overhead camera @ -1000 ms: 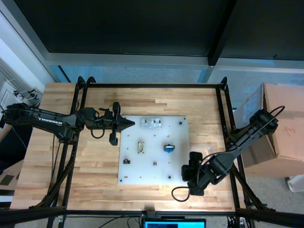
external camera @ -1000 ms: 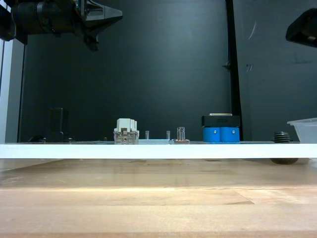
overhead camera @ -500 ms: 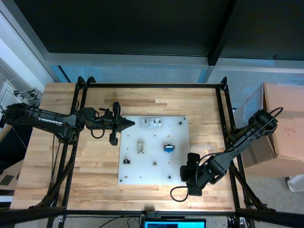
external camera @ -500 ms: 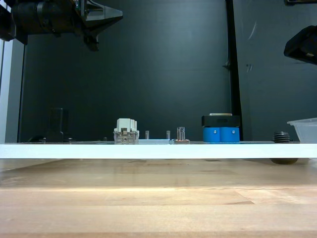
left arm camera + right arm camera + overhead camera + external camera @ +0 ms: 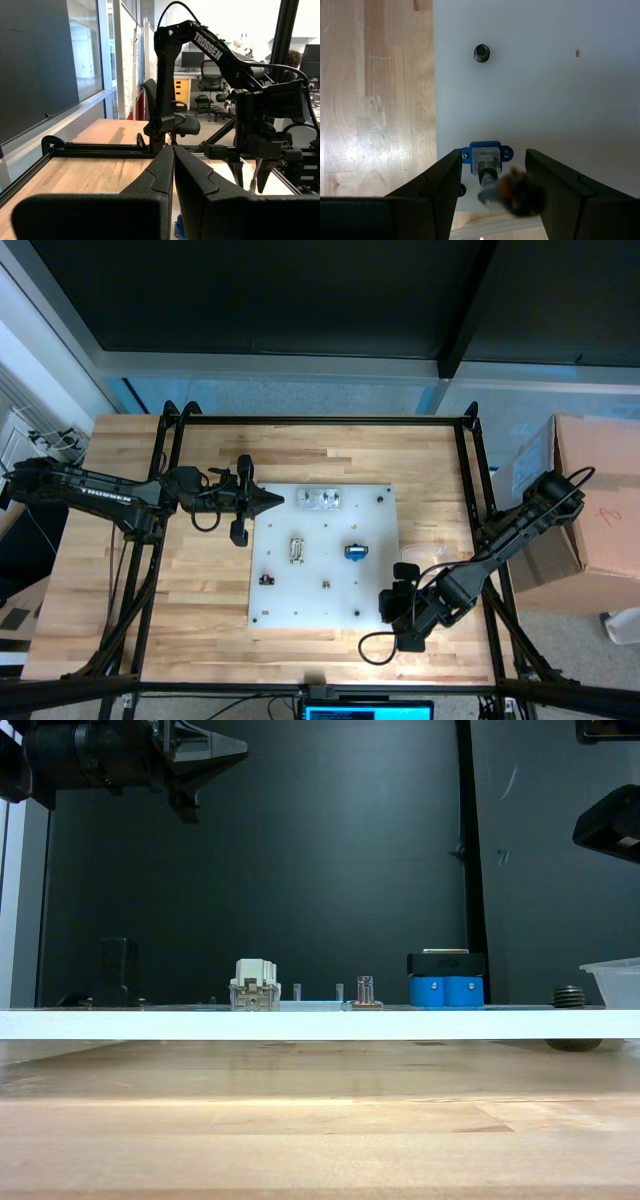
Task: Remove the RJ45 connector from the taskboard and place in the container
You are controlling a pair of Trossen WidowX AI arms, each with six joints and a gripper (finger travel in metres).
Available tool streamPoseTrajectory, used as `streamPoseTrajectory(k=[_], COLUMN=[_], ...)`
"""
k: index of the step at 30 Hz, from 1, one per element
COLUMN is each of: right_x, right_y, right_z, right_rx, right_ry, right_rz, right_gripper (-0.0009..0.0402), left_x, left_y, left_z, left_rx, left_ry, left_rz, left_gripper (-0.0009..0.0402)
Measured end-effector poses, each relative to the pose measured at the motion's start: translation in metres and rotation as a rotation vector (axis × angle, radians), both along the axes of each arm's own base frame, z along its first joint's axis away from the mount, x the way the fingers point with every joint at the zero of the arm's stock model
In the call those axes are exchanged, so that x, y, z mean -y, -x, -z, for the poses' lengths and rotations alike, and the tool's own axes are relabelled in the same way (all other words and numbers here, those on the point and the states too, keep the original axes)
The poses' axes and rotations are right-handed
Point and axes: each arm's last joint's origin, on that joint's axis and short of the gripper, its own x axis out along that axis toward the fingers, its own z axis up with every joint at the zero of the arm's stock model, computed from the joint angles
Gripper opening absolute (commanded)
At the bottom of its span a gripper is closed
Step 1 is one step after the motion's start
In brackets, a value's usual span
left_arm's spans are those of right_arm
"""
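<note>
Place: we read it as a robotics lab on an office floor;
On the table (image 5: 200, 590): a white taskboard (image 5: 370, 525), a lettered Trossen arm (image 5: 210, 47), a black frame (image 5: 320, 421);
Beyond the table: office chairs (image 5: 206, 97), desks (image 5: 187, 80), a monitor (image 5: 190, 59);
Beside the table: a cardboard box (image 5: 590, 510).

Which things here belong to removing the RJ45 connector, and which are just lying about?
Job: RJ45 connector, seated in blue mount; taskboard; clear container; right tool, open, raised near the connector; left tool, shut, over the board's left edge.
Idle: beige connector; black knob; cardboard box.
</note>
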Motion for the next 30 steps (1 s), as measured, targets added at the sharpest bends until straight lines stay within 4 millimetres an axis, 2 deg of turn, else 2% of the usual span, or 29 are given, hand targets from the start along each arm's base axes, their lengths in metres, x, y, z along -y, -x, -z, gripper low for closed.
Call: streamPoseTrajectory(k=[18, 27, 30], right_x=[0.0005, 0.0002, 0.0003], right_y=[0.0006, 0.0006, 0.0006], right_z=[0.0009, 0.0008, 0.0008], right_rx=[-0.005, -0.005, -0.005], right_ry=[0.004, 0.001, 0.002], right_rz=[0.0, -0.005, -0.004], right_gripper=[0.008, -0.0001, 0.0005], left_x=[0.0, 0.0, 0.0], left_y=[0.0, 0.0, 0.0], left_z=[0.0002, 0.0, 0.0], left_rx=[-0.001, 0.0, 0.0], left_ry=[0.0, 0.0, 0.0], left_rz=[0.0, 0.0, 0.0], left_gripper=[0.0, 0.0, 0.0])
